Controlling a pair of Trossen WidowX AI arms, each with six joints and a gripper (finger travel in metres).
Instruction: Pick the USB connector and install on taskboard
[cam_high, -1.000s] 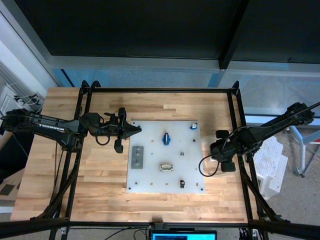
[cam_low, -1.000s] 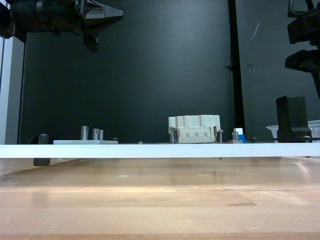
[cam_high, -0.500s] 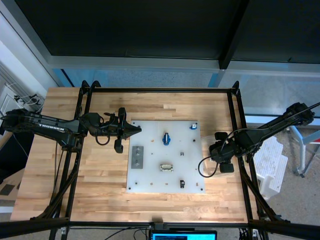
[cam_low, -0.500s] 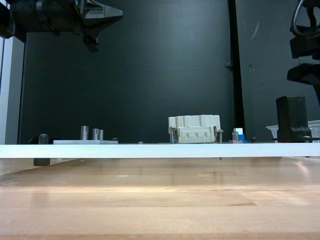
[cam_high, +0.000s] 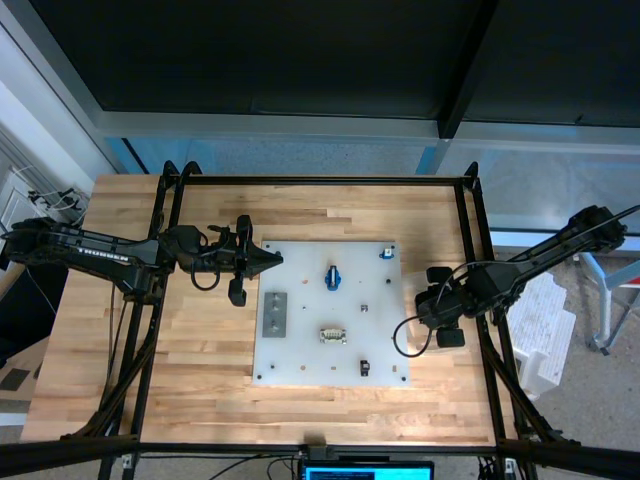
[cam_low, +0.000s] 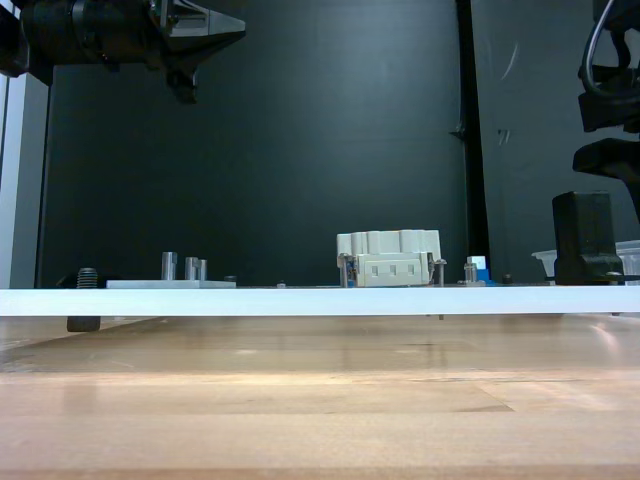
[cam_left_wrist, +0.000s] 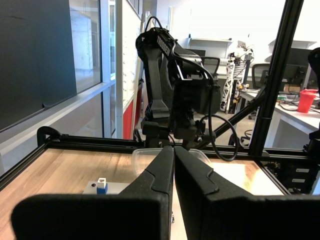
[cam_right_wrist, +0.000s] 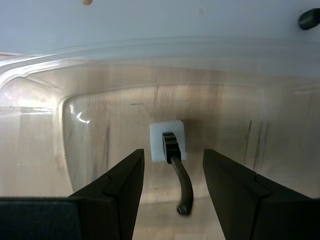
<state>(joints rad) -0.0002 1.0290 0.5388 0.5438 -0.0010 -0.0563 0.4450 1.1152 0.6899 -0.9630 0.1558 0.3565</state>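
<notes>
Right gripper (cam_right_wrist: 172, 154) has sunk a little lower over the clear tray (cam_right_wrist: 35, 85) and edged toward the taskboard (cam_high: 300, 345) since a second ago. Left gripper (cam_left_wrist: 173, 155) has not shifted.

USB connector (cam_right_wrist: 170, 143): lying on the tray floor, dark head seated against a small white square piece (cam_right_wrist: 159, 142), thin dark tail curving back toward the camera. Tray sits just beside the board's right edge.

Right gripper: jaws well apart, nothing held. Fingers (cam_right_wrist: 117, 190) stand either side of the connector, not touching it.

Key relation: the connector lies straight ahead of the right gripper, centred in the gap. Its long axis runs along the line of sight, roughly parallel to the finger faces, so my guess is that closing would pinch it across its narrow width. The tail bends toward one finger.

Left gripper: closed tight, empty, held high over the board's far left corner, well apart from the tray. Right arm is clearly the nearer.

Count:
- USB connector: one
- white square piece: one
- clear tray: one
- taskboard: one, carrying one grey block (cam_high: 274, 314), one blue knob (cam_high: 333, 277), one beige connector (cam_high: 333, 336), one black socket (cam_high: 365, 368)
</notes>
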